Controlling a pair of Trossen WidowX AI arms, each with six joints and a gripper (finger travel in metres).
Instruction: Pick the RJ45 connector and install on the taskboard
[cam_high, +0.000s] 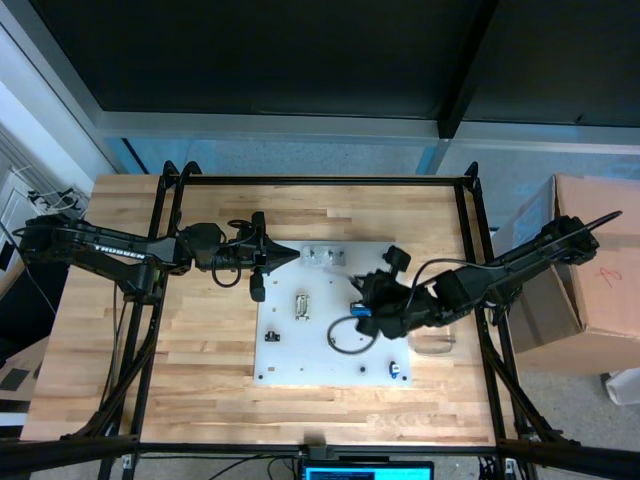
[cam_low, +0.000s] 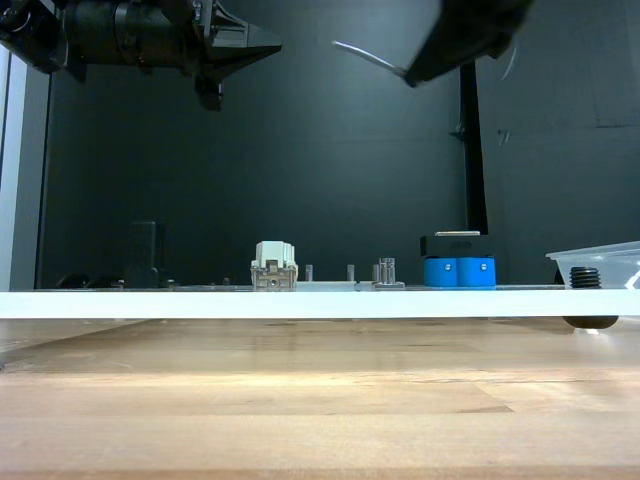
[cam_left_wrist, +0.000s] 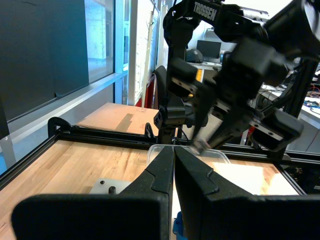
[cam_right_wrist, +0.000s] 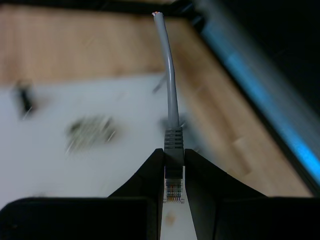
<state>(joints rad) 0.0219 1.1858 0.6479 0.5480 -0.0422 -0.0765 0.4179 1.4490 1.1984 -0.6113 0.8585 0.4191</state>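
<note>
From above, the left gripper (cam_high: 288, 256) hangs over the far left corner of the board (cam_high: 300, 365). It points toward the right arm (cam_high: 500, 268), its fingers meeting in a single tip with nothing between them. The right gripper (cam_high: 368, 303) sits over the board's right half, and a grey cable (cam_high: 343, 346) curls out from it in a loop above the white plate. What it grips cannot be made out here. A clear tray (cam_high: 437, 347) lies at the board's right edge under the right arm, and a cardboard box (cam_high: 590, 270) stands off the table to the right. In the low view both grippers hang high above the board, well clear of it. The left one is closed to a point, and the cable's free end sticks out leftward from the right one. On the board stand a pale connector (cam_low: 275, 270) and a blue block (cam_low: 458, 271), apart from each other, with the tray at the right. The left wrist view shows the left fingers (cam_left_wrist: 155, 175) pressed together and empty, with the right arm ahead of them above the tray. The right wrist view shows the RJ45 plug (cam_right_wrist: 173, 172) pinched by its sides between the right fingers (cam_right_wrist: 145, 175). It is held in the air above the board, clear of any seat. Its contacts face the camera and the cable runs straight away from the gripper.
</note>
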